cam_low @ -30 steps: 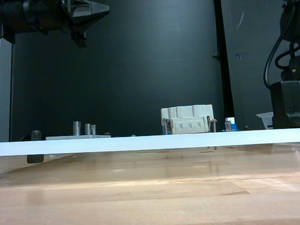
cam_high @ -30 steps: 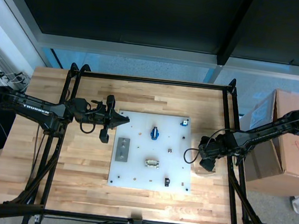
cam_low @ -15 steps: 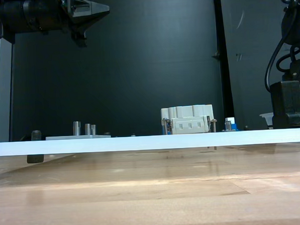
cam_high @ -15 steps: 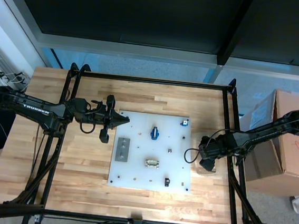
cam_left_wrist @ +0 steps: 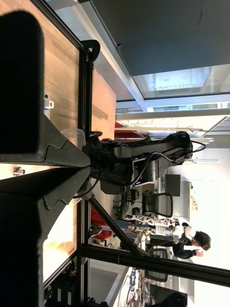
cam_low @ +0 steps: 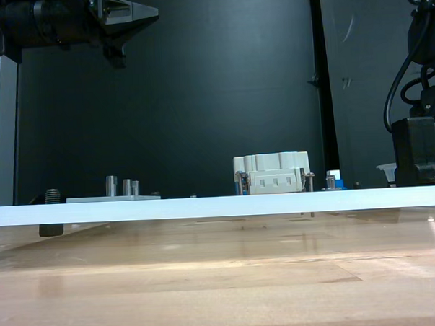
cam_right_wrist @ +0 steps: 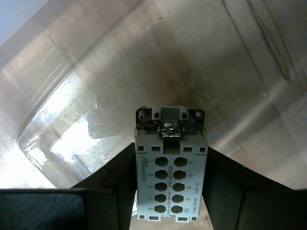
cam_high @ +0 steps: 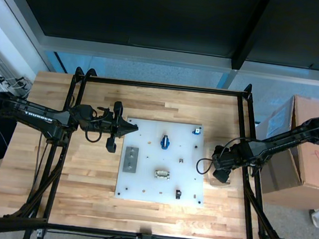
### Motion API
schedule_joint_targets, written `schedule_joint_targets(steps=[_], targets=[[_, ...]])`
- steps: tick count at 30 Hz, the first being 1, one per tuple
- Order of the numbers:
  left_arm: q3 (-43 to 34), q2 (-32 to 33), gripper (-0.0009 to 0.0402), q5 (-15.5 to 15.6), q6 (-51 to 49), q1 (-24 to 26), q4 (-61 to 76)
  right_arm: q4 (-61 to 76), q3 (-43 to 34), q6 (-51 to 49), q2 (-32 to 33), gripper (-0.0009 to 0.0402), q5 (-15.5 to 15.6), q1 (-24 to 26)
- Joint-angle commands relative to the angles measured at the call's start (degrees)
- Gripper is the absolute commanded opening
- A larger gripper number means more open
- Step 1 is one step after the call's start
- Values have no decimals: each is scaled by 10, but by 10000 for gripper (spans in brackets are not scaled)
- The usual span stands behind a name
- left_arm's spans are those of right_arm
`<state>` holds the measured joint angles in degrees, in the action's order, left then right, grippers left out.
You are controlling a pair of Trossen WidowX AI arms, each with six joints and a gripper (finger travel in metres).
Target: Remove the HAN10E connector from the taskboard and place in the container
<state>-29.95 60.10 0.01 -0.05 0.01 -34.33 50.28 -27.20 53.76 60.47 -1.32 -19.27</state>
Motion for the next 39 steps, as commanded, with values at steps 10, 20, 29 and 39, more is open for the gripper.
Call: schedule_joint_targets(steps=[10,20,29,39], targets=[[0,0,0,0,0,0,0,1,-14,0,0,12,25,0],[0,0,0,0,0,0,0,90,-111,-2,0,33,18,0],[0,0,0,0,0,0,0,133,-167,-7,0,35,9,0],[0,0,0,0,0,0,0,133,-164,-7,0,36,9,-1]])
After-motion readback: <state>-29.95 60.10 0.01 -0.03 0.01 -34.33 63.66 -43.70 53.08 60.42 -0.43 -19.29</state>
